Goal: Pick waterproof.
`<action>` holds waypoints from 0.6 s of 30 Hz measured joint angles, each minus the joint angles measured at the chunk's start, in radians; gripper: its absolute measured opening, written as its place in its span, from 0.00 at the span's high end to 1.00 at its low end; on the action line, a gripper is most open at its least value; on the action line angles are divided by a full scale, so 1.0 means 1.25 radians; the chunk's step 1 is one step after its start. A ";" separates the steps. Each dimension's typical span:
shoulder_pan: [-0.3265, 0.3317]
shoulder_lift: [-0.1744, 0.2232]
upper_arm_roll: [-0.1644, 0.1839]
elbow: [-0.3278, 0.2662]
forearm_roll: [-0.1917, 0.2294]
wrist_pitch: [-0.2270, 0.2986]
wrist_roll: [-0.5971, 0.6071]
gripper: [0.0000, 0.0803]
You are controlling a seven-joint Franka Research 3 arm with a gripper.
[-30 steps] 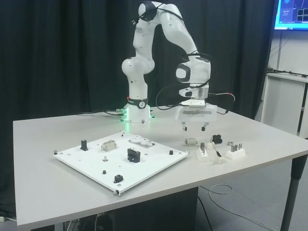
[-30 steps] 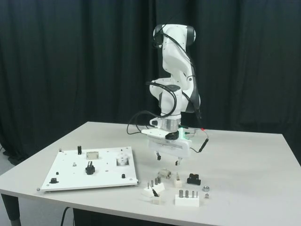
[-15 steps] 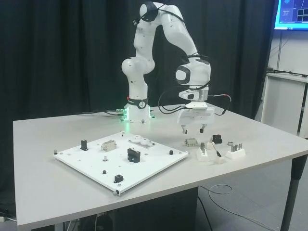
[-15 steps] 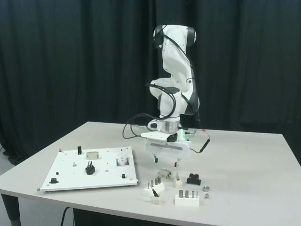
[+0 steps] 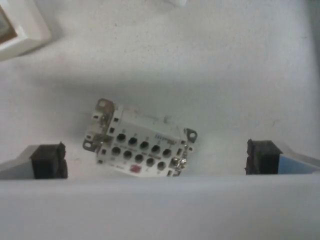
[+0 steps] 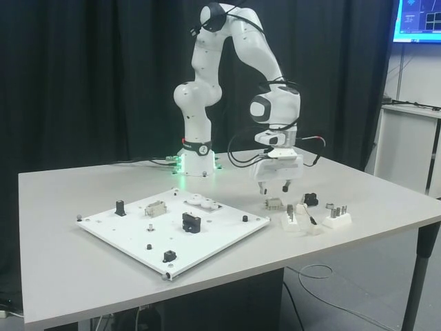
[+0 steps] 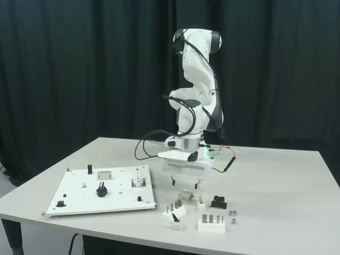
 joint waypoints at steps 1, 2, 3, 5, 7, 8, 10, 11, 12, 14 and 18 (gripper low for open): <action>-0.002 0.000 0.000 0.000 0.000 0.000 -0.003 0.00; -0.004 0.000 0.000 0.000 0.000 0.000 -0.006 0.00; -0.005 0.001 0.000 0.000 0.000 0.000 -0.009 0.00; -0.008 0.001 0.000 0.000 0.000 -0.001 -0.015 0.00; -0.010 0.001 0.000 0.000 0.000 -0.001 -0.020 0.00; -0.011 0.001 0.000 0.000 0.000 -0.001 -0.022 0.00; -0.013 0.001 0.000 0.000 0.001 -0.001 -0.025 0.00; -0.013 0.001 0.000 0.001 0.001 -0.001 -0.026 0.00; -0.013 0.001 0.000 0.001 0.001 -0.002 -0.027 0.00; -0.013 0.001 0.001 0.002 0.002 -0.003 -0.027 0.00; -0.013 0.001 0.002 0.008 0.004 -0.009 -0.027 0.00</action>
